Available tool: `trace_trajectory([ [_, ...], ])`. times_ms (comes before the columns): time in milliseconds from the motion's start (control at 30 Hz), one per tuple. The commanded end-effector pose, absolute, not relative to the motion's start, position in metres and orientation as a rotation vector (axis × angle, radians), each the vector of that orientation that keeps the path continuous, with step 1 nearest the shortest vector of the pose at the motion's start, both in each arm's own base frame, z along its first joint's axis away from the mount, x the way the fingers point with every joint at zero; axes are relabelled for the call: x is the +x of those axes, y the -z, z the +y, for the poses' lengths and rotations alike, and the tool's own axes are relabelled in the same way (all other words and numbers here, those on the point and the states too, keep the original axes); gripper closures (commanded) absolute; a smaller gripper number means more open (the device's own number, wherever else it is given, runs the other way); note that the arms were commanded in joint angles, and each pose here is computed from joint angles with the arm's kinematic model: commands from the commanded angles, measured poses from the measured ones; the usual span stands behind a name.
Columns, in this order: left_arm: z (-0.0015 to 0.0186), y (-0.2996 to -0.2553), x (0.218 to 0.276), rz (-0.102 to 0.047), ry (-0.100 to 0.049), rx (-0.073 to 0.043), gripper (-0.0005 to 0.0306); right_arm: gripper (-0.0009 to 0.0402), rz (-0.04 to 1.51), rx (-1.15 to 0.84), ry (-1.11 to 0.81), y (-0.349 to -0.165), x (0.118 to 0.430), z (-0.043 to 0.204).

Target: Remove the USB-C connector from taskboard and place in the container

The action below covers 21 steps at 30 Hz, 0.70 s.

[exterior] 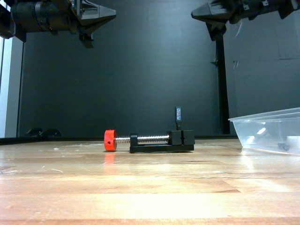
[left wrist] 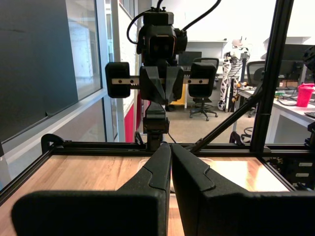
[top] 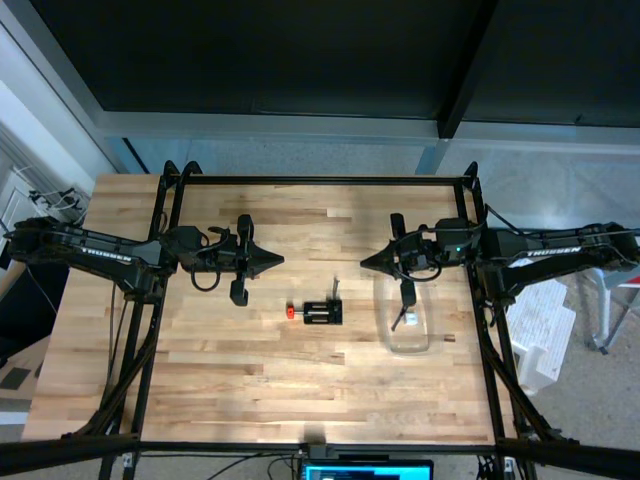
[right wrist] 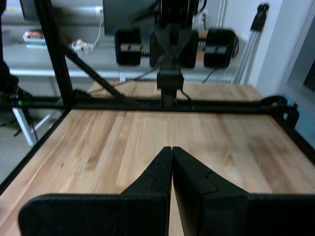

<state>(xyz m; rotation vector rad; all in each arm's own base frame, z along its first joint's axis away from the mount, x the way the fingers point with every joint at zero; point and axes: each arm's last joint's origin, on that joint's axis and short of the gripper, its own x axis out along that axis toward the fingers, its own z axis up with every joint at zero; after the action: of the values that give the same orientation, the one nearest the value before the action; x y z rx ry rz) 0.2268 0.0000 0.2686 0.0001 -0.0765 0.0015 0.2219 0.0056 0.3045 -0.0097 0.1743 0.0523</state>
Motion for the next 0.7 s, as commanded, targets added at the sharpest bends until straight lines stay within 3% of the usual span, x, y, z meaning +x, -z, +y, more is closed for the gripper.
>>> trace_trajectory([
  [33,0.0,-0.2686,0.2269,-0.076,-0.001,0.0,0.03,0.0393,0.13,-0.013,-0.05,-0.306,0.227,0.005],
  [400,0.0,-0.2686,0.2268,-0.077,-0.001,0.0,0.03,0.0394,-0.004,-0.007,-0.025,-0.301,0.23,0.0],
  [700,0.0,-0.2686,0.2269,-0.076,-0.001,0.0,0.03,0.0393,-0.026,0.025,0.013,-0.287,0.233,-0.011],
])
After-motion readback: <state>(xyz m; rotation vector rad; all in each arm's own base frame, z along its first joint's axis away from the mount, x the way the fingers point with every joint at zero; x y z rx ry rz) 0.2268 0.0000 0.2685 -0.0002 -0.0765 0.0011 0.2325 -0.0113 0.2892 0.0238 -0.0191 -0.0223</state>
